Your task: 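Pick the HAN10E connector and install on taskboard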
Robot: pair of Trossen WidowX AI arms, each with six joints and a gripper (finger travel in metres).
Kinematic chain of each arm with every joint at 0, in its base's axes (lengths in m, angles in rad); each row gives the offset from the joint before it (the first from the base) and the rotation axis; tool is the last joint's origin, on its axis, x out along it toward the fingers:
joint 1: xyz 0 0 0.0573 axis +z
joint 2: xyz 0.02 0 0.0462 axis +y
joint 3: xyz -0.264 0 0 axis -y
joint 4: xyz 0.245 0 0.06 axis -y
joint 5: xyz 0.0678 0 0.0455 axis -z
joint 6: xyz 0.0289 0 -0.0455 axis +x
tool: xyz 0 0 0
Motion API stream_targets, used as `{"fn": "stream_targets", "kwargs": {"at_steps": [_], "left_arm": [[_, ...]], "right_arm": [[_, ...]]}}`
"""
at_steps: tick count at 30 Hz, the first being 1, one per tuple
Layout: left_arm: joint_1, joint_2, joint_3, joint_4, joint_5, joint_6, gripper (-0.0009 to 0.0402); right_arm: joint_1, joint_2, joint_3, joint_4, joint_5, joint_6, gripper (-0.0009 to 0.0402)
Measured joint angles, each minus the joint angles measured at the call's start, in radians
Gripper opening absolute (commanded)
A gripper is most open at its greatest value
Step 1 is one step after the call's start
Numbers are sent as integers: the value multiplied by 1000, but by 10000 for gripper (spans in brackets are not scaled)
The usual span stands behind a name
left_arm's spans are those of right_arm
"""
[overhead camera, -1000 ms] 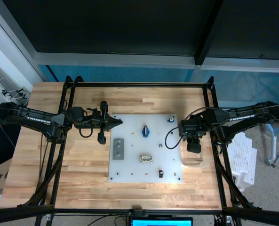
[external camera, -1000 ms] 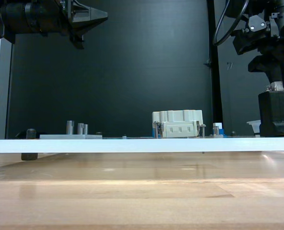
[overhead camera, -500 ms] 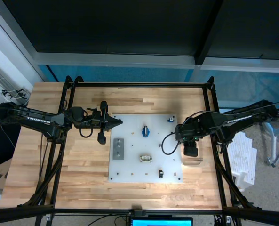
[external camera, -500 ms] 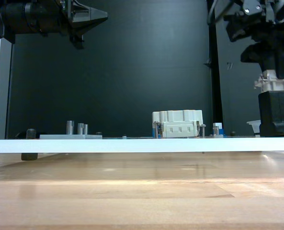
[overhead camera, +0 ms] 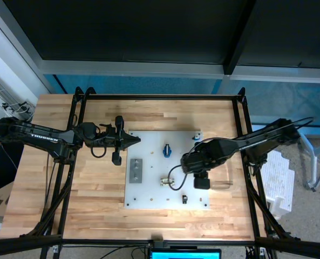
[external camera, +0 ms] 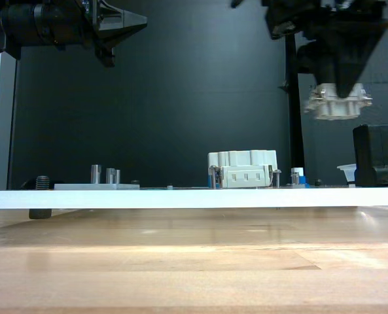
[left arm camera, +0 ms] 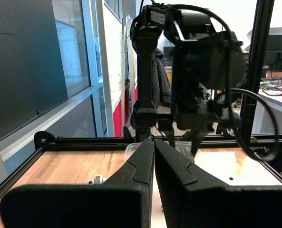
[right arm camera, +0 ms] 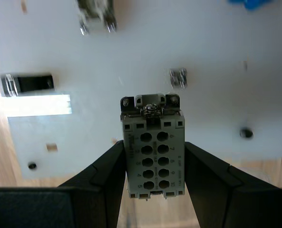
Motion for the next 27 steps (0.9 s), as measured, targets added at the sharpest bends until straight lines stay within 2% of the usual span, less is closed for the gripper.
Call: {"fn": "stream_targets", "kwargs": {"at_steps": [6,20,27], "left_arm": [[0,0,0,0,0,0,1],[0,0,0,0,0,0,1],[0,0,0,0,0,0,1]], "right_arm": [[2,121,126,0,1,-21,25],[2,330,350,6,-7,-42,25],[2,395,417,6,-15,-60,25]]}}
